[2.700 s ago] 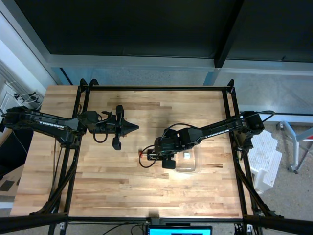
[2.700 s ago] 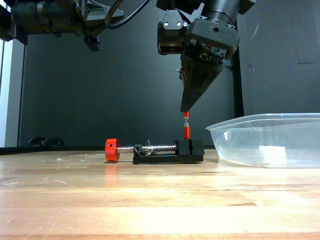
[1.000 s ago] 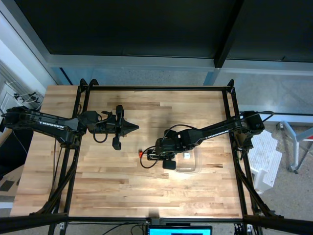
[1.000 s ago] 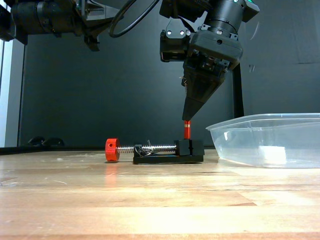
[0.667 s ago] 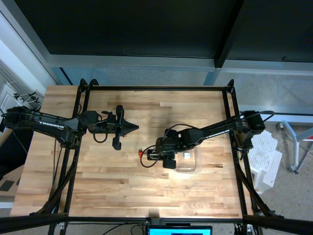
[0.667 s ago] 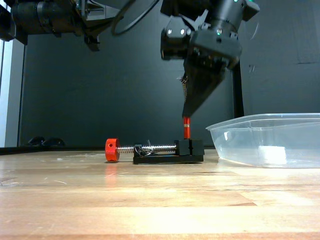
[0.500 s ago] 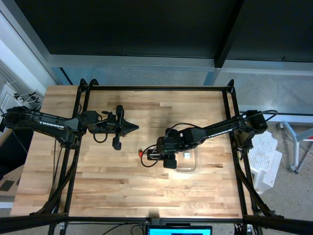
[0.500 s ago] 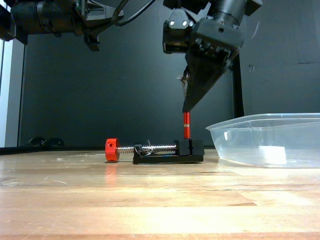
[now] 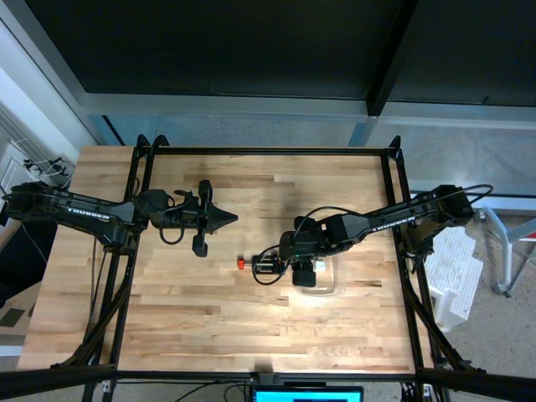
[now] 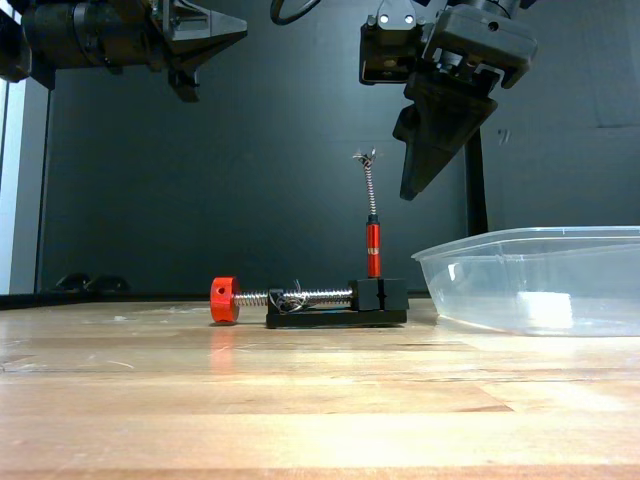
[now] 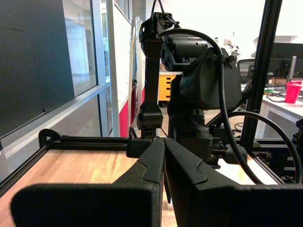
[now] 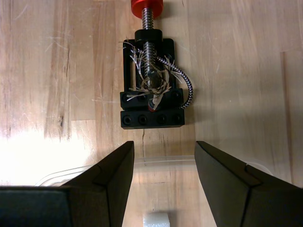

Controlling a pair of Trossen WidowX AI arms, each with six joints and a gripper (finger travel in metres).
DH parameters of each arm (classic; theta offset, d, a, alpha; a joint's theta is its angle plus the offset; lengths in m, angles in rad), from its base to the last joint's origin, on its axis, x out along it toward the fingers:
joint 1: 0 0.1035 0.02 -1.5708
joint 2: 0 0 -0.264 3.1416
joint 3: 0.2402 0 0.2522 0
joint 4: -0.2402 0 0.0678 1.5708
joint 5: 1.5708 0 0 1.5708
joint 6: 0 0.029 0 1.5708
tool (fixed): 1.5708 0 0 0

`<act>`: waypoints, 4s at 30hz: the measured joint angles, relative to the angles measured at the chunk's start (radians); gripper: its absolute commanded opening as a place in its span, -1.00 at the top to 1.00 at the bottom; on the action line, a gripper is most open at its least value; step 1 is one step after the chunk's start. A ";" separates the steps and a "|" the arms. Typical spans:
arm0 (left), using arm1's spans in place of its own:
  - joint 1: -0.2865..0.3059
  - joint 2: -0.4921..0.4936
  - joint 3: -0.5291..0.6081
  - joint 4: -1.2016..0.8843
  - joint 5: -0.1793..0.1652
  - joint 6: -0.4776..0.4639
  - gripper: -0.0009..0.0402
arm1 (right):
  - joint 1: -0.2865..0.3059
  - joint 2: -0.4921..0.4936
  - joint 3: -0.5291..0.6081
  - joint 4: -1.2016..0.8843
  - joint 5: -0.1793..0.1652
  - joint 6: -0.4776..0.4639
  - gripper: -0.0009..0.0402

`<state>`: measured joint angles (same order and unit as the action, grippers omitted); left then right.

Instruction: Pick the RCA connector and install on taskboard

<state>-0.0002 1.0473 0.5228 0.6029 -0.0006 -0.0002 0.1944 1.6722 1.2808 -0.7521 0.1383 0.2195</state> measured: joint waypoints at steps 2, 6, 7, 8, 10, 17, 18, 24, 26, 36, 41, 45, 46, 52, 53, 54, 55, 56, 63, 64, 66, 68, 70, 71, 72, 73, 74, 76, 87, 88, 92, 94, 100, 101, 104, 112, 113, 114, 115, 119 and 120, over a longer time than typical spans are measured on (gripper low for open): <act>0.000 0.000 0.000 0.000 0.000 0.000 0.96 | 0.002 -0.008 0.000 0.002 0.000 0.000 0.21; 0.000 0.000 0.000 0.000 0.000 0.000 0.96 | 0.002 -0.044 -0.003 0.004 0.000 -0.014 0.45; 0.000 0.000 0.000 0.000 0.000 0.000 0.96 | 0.002 -0.056 -0.005 0.007 0.000 -0.021 0.53; 0.000 0.000 0.000 0.000 0.000 0.000 0.96 | 0.002 -0.070 -0.010 0.009 0.000 -0.025 0.62; 0.000 0.000 0.000 0.000 0.000 0.000 0.96 | 0.001 -0.102 -0.023 0.013 0.000 -0.035 0.81; 0.000 0.000 0.000 0.000 0.000 0.000 0.96 | -0.016 -0.251 -0.137 0.099 -0.003 -0.067 0.93; 0.000 0.000 0.000 0.000 0.000 0.000 0.96 | -0.019 -0.272 -0.159 0.121 -0.004 -0.069 0.95; 0.000 0.000 0.000 0.000 0.000 0.000 0.96 | -0.051 -0.411 -0.291 0.286 -0.011 -0.084 0.96; 0.000 0.000 0.000 0.000 0.000 0.000 0.96 | -0.064 -0.453 -0.335 0.344 -0.011 -0.095 0.96; 0.000 0.000 0.000 0.000 0.000 0.000 0.96 | -0.136 -0.612 -0.488 0.625 -0.048 -0.166 0.96; 0.000 0.000 0.000 0.000 0.000 0.000 0.96 | -0.177 -0.661 -0.552 0.773 -0.100 -0.182 0.96; 0.000 0.000 0.000 0.000 0.000 0.000 0.96 | -0.210 -0.697 -0.612 0.887 -0.134 -0.185 0.96; 0.000 0.000 0.000 0.000 0.000 0.000 0.96 | -0.216 -0.707 -0.626 0.907 -0.138 -0.185 0.96; 0.000 0.000 0.000 0.000 0.000 0.000 0.96 | -0.228 -0.765 -0.697 0.998 -0.143 -0.184 0.96; 0.000 0.000 0.000 0.000 0.000 0.000 0.96 | -0.228 -0.774 -0.705 1.007 -0.143 -0.183 0.96; 0.000 0.000 0.000 0.000 0.000 0.000 0.96 | -0.228 -0.784 -0.715 1.019 -0.143 -0.181 0.96; 0.000 0.000 0.000 0.000 0.000 0.000 0.96 | -0.228 -0.791 -0.722 1.033 -0.143 -0.181 0.96; 0.000 0.000 0.000 0.000 0.000 0.000 0.96 | -0.228 -0.797 -0.731 1.051 -0.143 -0.181 0.96; 0.000 0.000 0.000 0.000 0.000 0.000 0.96 | -0.228 -0.817 -0.760 1.083 -0.157 -0.177 0.96; 0.000 0.000 0.000 0.000 0.000 0.000 0.96 | -0.228 -0.817 -0.760 1.084 -0.163 -0.177 0.96; 0.000 0.000 0.000 0.000 0.000 0.000 0.96 | -0.228 -0.817 -0.760 1.091 -0.166 -0.177 0.96; 0.000 0.000 0.000 0.000 0.000 0.000 0.96 | -0.228 -0.817 -0.760 1.092 -0.166 -0.179 0.96; 0.000 0.000 0.000 0.000 0.000 0.000 0.96 | -0.228 -0.817 -0.760 1.092 -0.165 -0.181 0.96; 0.000 0.000 0.000 0.000 0.000 0.000 0.96 | -0.228 -0.817 -0.760 1.092 -0.163 -0.182 0.96; 0.000 0.000 0.000 0.000 0.000 0.000 0.96 | -0.228 -0.817 -0.760 1.093 -0.161 -0.182 0.96; 0.000 0.000 0.000 0.000 0.000 0.000 0.96 | -0.228 -0.817 -0.760 1.094 -0.159 -0.183 0.96; 0.000 0.000 0.000 0.000 0.000 0.000 0.96 | -0.228 -0.817 -0.760 1.094 -0.159 -0.184 0.96; 0.000 0.000 0.000 0.000 0.000 0.000 0.96 | -0.228 -0.817 -0.760 1.094 -0.158 -0.186 0.96; 0.000 0.000 0.000 0.000 0.000 0.000 0.96 | -0.228 -0.816 -0.760 1.094 -0.135 -0.200 0.96; 0.000 0.000 0.000 0.000 0.000 0.000 0.96 | -0.228 -0.816 -0.760 1.094 -0.135 -0.201 0.96; 0.000 0.000 0.000 0.000 0.000 0.000 0.96 | -0.228 -0.816 -0.760 1.094 -0.135 -0.203 0.96; 0.000 0.000 0.000 0.000 0.000 0.000 0.96 | -0.228 -0.816 -0.760 1.094 -0.135 -0.203 0.96; 0.000 0.000 0.000 0.000 0.000 0.000 0.96 | -0.228 -0.816 -0.760 1.094 -0.132 -0.203 0.96; 0.000 0.000 0.000 0.000 0.000 0.000 0.96 | -0.227 -0.816 -0.760 1.094 -0.132 -0.203 0.96; 0.000 0.000 0.000 0.000 0.000 0.000 0.96 | -0.228 -0.816 -0.760 1.094 -0.131 -0.203 0.96; 0.000 0.000 0.000 0.000 0.000 0.000 0.96 | -0.227 -0.816 -0.760 1.094 -0.131 -0.203 0.96; 0.000 0.000 0.000 0.000 0.000 0.000 0.96 | -0.227 -0.816 -0.760 1.094 -0.132 -0.203 0.96; 0.000 0.000 0.000 0.000 0.000 0.000 0.96 | -0.227 -0.816 -0.760 1.094 -0.132 -0.203 0.96; 0.000 0.000 0.000 0.000 0.000 0.000 0.96 | -0.227 -0.816 -0.760 1.094 -0.132 -0.203 0.96; 0.000 0.000 0.000 0.000 0.000 0.000 0.96 | -0.227 -0.816 -0.760 1.093 -0.132 -0.203 0.96; 0.000 0.000 0.000 0.000 0.000 0.000 0.96 | -0.227 -0.816 -0.760 1.093 -0.132 -0.203 0.96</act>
<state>-0.0002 1.0473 0.5224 0.6025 -0.0006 -0.0002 -0.0330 0.8562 0.5205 0.3412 0.0067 0.0162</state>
